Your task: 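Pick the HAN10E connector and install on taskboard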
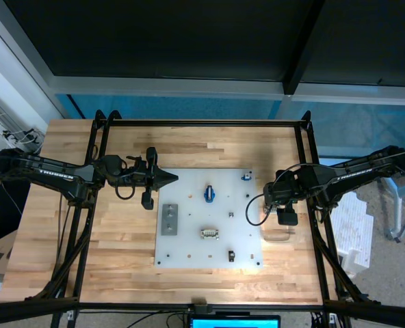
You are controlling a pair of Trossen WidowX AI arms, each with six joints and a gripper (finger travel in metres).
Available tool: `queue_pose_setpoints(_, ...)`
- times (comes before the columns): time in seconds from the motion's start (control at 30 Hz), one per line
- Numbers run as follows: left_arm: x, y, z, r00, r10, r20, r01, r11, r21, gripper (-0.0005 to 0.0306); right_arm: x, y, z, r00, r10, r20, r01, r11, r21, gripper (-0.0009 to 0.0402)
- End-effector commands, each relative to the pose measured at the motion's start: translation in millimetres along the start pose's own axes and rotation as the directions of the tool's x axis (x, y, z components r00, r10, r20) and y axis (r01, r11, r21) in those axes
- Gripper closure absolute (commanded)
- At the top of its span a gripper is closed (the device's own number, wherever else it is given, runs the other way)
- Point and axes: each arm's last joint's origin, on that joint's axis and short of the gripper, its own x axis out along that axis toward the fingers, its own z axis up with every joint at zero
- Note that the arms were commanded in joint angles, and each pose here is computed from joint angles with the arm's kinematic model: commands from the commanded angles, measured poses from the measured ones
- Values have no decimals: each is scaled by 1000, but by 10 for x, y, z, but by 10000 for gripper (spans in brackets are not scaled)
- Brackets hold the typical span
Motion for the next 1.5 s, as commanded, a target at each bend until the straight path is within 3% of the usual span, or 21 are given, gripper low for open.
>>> queue_pose_setpoints(0.03,1,0,1,1000,0,0,0,1000,0,300,62,4,-15,1000,-1,-1,1,1000,7,109)
queue_pose_setpoints(0.2,1,0,0,1000,0,0,0,1000,0,300,155,13,-34,1000,-17,11,17,1000,5,109)
queue_pose_setpoints(0.87,1,0,0,1000,0,0,0,1000,0,300,384,58,-57,1000,-16,1,16,999,34,109)
queue_pose_setpoints(1.07,1,0,0,1000,0,0,0,1000,0,300,434,82,-34,999,-3,41,0,998,56,109)
queue_pose_setpoints(1.5,1,0,0,1000,0,0,0,1000,0,300,503,93,-64,1000,-15,-2,15,1000,6,86)
